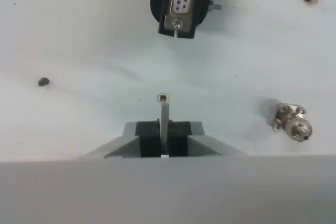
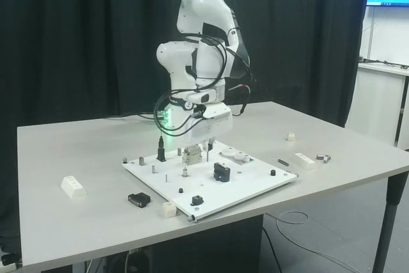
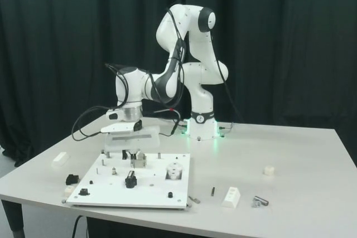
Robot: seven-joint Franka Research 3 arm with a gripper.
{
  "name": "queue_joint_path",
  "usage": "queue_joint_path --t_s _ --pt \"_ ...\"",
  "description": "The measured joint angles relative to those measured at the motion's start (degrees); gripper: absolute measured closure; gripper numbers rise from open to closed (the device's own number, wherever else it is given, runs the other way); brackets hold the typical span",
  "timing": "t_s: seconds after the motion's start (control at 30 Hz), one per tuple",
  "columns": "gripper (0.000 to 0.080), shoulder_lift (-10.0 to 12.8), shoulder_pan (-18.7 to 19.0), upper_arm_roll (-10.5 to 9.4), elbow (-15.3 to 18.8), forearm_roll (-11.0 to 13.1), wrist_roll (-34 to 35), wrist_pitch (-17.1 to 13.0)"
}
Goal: Place square peg 1.
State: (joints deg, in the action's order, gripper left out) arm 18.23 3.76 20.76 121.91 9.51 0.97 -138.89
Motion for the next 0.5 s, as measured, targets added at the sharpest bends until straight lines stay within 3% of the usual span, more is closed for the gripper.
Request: queue_joint_path --t_s 0.5 --pt "0.0776 -0.9 0.0 0.25 -0.5 -1.1 0.2 0.0"
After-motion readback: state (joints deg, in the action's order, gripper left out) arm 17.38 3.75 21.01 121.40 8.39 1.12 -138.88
